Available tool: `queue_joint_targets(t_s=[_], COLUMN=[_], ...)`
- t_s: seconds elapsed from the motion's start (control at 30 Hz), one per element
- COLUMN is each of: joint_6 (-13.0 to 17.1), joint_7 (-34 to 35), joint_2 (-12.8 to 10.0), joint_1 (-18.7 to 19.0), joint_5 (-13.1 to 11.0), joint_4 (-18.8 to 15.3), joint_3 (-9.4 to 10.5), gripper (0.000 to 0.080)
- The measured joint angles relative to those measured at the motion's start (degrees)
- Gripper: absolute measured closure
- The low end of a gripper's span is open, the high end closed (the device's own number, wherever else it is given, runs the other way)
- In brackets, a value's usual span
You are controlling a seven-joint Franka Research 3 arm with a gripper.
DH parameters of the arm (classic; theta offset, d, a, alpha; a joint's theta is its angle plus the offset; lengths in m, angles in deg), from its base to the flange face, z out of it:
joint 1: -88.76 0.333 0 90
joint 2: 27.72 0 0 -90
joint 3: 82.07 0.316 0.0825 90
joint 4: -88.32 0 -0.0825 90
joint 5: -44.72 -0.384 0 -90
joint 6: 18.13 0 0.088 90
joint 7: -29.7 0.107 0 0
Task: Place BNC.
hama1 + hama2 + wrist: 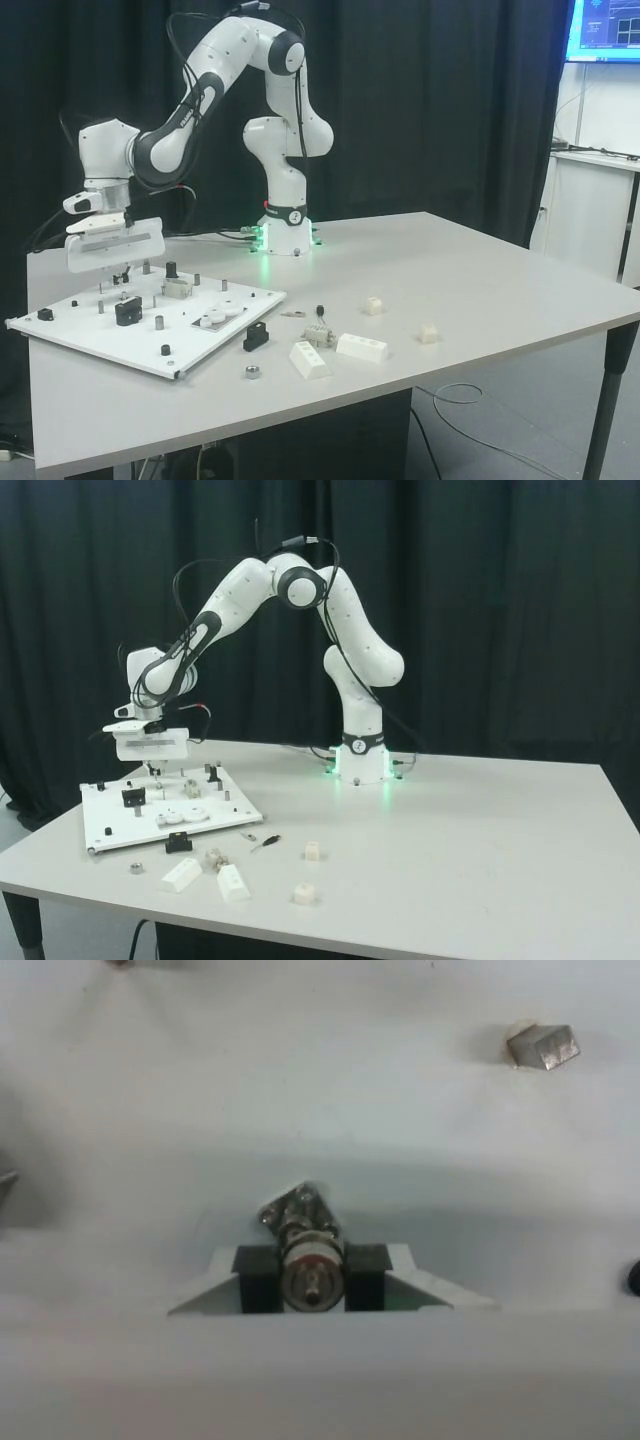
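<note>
A: Where is the BNC connector (311, 1256) at this stage?

B: Clamped between the gripper (311, 1290) fingers — the black pads (257, 1278) press on either side of its barrel, so the jaws stand narrow, closed on the part. In the room views the gripper (118, 268) hangs just above the white board (250, 300), over its far left portion.

A: Then how much of the placing is done?

B: Pickup and carry appear complete; seating does not. The connector is apart from the board surface, not yet set down.

A: What lies nearby on the board?

B: From the connector in the wrist view, a small grey metal block (542, 1046) sits at about 1 o'clock, well apart. Which seat is intended I cannot tell — the descent and release remain, by my judgement.
</note>
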Motion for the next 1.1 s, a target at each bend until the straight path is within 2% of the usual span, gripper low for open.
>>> queue_joint_targets(t_s=[0.37, 1.1], joint_6=[-1.6, -2.4], joint_7=[-0.2, -0.2], joint_2=[1.0, 1.5], joint_1=[0.3, 0.7], joint_5=[0.0, 0.0], joint_4=[0.3, 0.7], joint_3=[-0.15, -0.15], gripper=[0.0674, 0.0674])
